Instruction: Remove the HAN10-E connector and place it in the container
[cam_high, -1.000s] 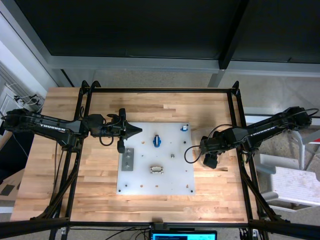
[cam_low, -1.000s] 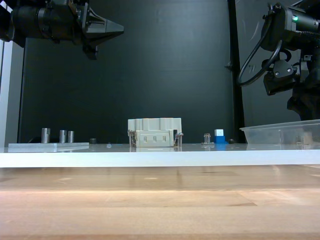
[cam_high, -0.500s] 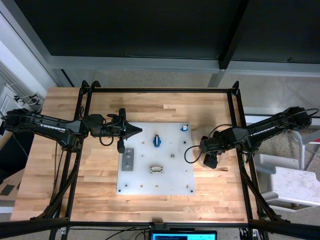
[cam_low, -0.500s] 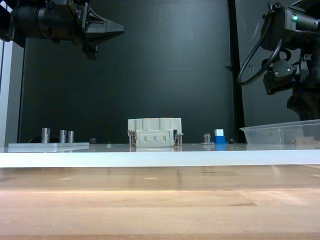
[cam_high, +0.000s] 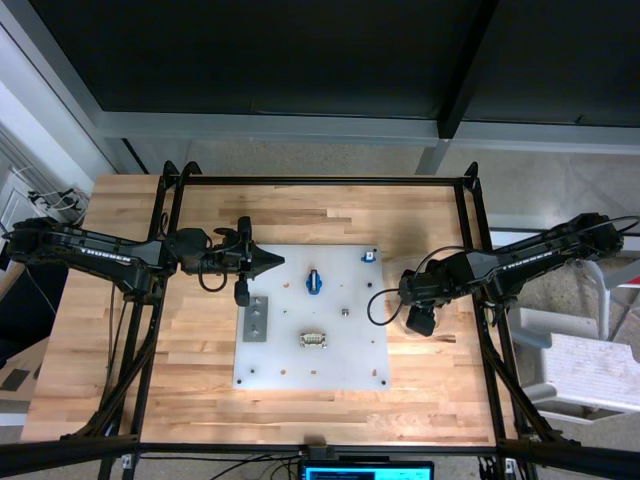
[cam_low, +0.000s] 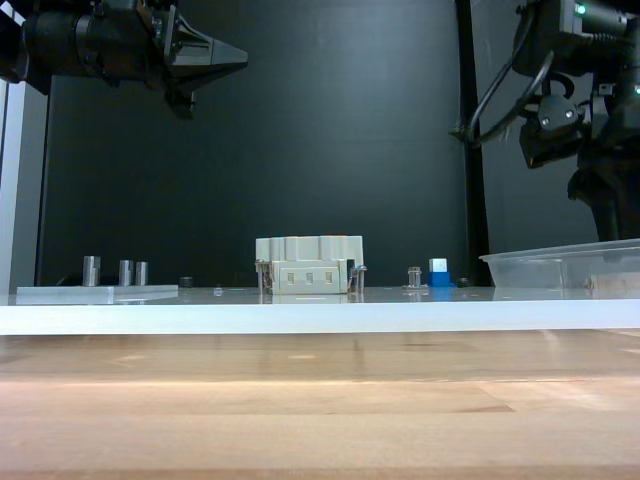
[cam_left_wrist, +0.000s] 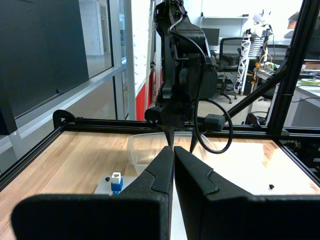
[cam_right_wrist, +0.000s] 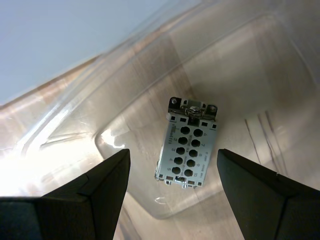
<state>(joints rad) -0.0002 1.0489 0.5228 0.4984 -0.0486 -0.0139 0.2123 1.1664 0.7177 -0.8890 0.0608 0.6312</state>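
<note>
The HAN10-E connector, a light-grey block with two rows of dark pin holes, lies flat on the floor of the clear plastic container. My right gripper hangs open above it, a finger on either side and neither touching it. In the high view the right gripper is over the container, just off the board's right edge. The container also shows in the low view. My left gripper is shut and empty, held high over the board's left part.
The white board carries a cream housing, a grey bar with two holes, a blue upright piece and a small blue-and-white block. Black frame rails run around the wooden table.
The right gripper has lifted a little above the container. The connector stays lying inside it. The left arm has not moved.
</note>
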